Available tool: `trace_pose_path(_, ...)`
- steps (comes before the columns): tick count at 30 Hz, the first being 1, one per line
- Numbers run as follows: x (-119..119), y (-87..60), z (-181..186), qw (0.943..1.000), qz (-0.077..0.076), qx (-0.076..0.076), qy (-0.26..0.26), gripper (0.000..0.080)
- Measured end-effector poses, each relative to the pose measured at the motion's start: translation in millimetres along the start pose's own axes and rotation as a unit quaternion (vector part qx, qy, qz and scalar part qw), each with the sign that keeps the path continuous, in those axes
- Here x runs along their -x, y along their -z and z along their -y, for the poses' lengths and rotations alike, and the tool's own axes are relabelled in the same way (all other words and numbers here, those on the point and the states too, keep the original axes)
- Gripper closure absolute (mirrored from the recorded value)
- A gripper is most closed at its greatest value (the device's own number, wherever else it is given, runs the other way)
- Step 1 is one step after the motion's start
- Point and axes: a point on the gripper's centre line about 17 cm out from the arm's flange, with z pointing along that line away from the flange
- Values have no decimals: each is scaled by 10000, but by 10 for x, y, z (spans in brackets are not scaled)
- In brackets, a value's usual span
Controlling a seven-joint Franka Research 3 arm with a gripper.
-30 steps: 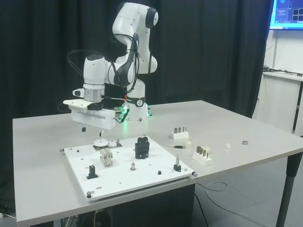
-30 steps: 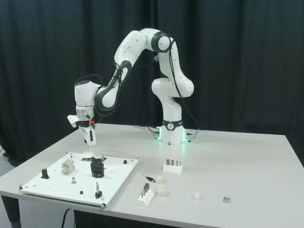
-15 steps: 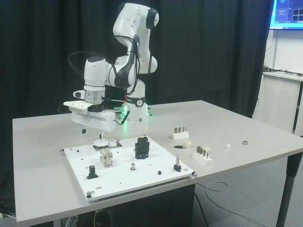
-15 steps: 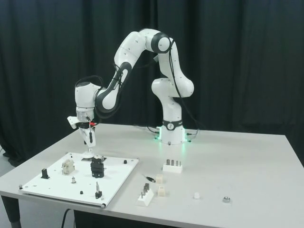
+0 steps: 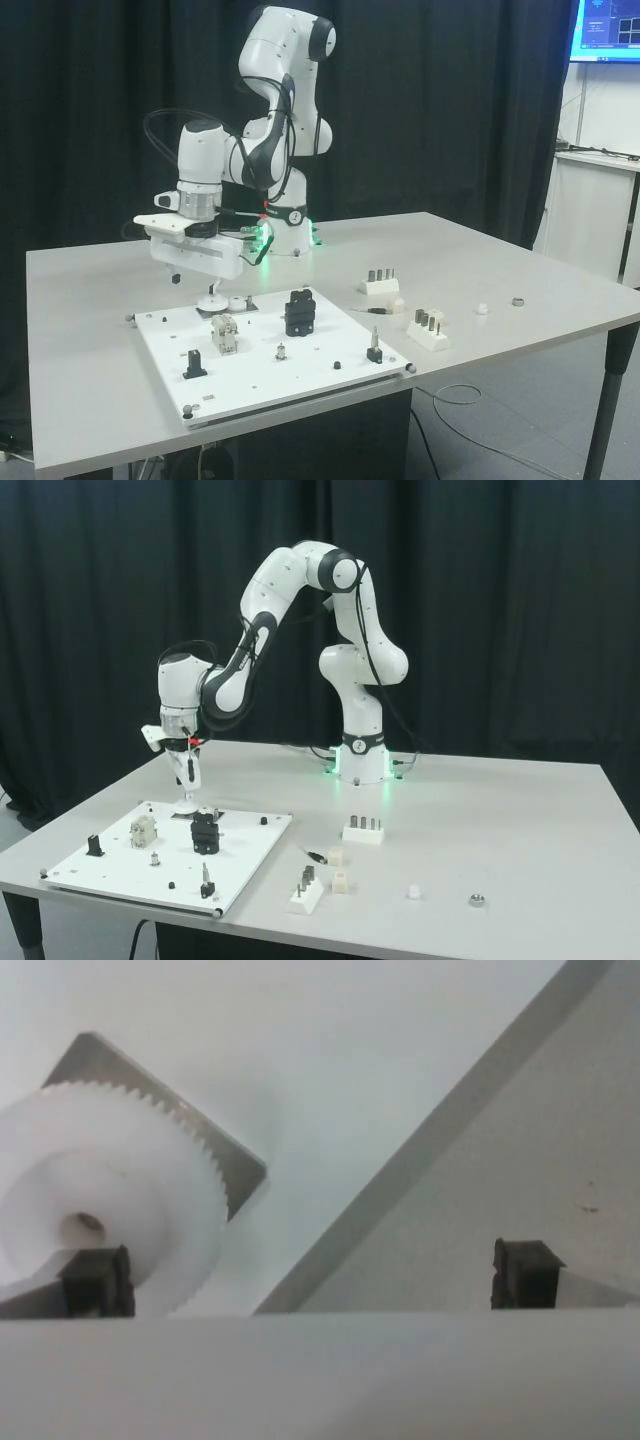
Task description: Insert large gear.
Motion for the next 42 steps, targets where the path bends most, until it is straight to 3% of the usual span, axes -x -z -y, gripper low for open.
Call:
trace_pose_path(16,-146,30,6,9997,-168,29,187,3)
trace_pose_path(24,-159,34,11,9997,-177,22,141,3)
trace_pose_path(31,-150,23,93,9995,-170,-101,-249,3)
trace_pose_path(42,-168,38,331,9985,-231,-243,-428,3)
